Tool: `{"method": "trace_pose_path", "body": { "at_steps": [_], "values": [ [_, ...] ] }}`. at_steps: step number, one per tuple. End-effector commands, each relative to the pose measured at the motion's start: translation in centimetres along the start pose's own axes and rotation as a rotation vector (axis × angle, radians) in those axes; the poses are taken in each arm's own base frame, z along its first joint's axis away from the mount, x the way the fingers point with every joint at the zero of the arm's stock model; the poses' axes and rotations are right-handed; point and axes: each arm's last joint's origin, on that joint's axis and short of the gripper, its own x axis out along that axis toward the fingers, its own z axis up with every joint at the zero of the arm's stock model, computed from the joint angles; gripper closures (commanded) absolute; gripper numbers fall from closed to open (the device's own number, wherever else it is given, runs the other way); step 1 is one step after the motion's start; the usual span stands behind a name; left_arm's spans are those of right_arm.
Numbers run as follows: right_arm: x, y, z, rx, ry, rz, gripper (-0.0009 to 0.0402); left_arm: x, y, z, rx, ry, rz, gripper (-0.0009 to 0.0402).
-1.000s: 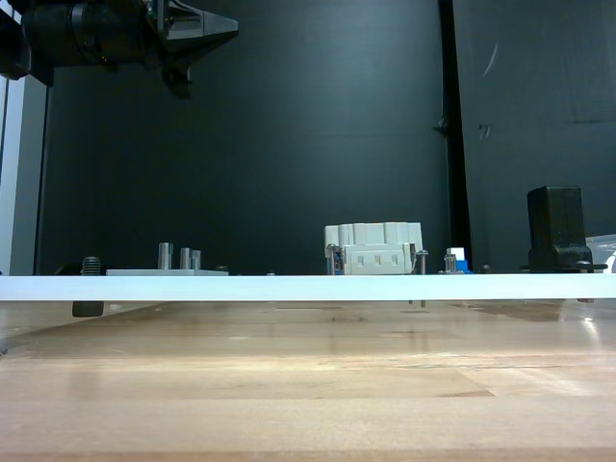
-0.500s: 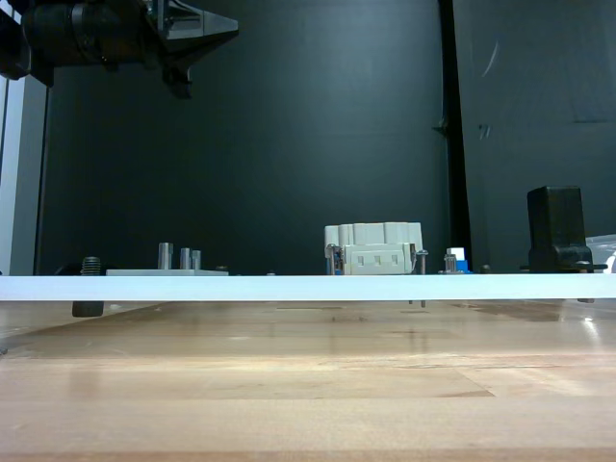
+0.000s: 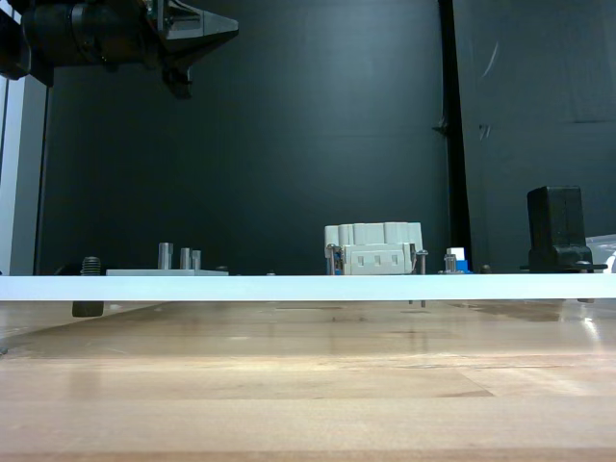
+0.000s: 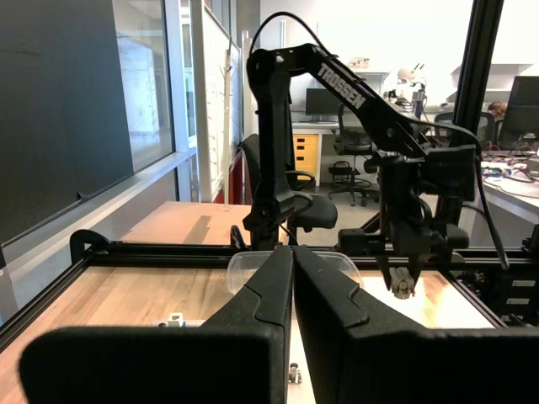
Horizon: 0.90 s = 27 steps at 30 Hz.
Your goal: Remove the HAN10E connector from the taskboard and place in the container
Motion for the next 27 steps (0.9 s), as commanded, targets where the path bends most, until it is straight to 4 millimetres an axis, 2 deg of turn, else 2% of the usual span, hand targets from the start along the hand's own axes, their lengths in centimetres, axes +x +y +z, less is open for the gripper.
{"method": "trace_pose_path", "body": {
  "at_steps": [1, 17, 23, 27],
  "values": [
    [-1.1, -0.5, 0.3, 0.018, -0.016, 0.022, 0.0375, 0.0, 0.0, 0.0, 0.0, 0.0, 0.0, 0.0393],
    [-5.0, -6.2, 1.3, 0.11, -0.016, -0.179, 0.0374, 0.0, 0.0, 0.0, 0.0, 0.0, 0.0, 0.0393],
    [-4.2, -8.5, 1.3, 0.154, 0.007, -0.244, 0.0368, 0.0, 0.0, 0.0, 0.0, 0.0, 0.0, 0.0393],
    [-3.5, -9.4, 1.4, 0.187, 0.004, -0.257, 0.0325, 0.0, 0.0, 0.0, 0.0, 0.0, 0.0, 0.0393]
  ]
}}
